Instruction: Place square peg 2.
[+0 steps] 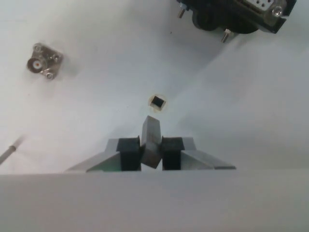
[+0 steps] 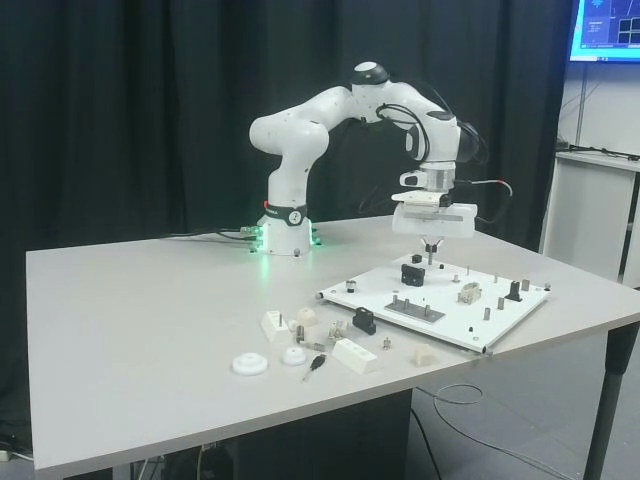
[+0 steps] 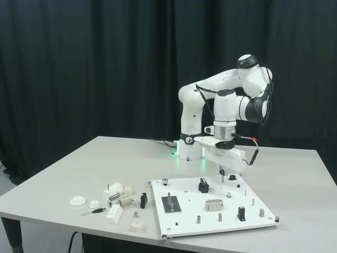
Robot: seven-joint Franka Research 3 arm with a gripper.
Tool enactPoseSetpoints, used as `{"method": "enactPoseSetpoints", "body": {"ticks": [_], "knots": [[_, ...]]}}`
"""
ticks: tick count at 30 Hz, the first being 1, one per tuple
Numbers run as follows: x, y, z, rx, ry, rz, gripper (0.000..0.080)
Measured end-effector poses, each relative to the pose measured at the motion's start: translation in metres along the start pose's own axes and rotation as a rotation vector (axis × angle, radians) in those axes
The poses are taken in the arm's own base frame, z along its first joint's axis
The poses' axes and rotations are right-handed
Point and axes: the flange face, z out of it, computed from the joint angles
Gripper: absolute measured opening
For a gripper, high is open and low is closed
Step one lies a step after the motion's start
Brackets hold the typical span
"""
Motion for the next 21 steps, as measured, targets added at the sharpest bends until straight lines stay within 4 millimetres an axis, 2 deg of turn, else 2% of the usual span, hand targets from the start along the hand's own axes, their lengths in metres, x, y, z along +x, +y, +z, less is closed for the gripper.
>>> {"method": "enactPoseSetpoints", "body": {"ticks": [21], "knots": [[-0.0008,-0.0013,-0.0016,0.004,0.01,-0.006,0.0091]]}}
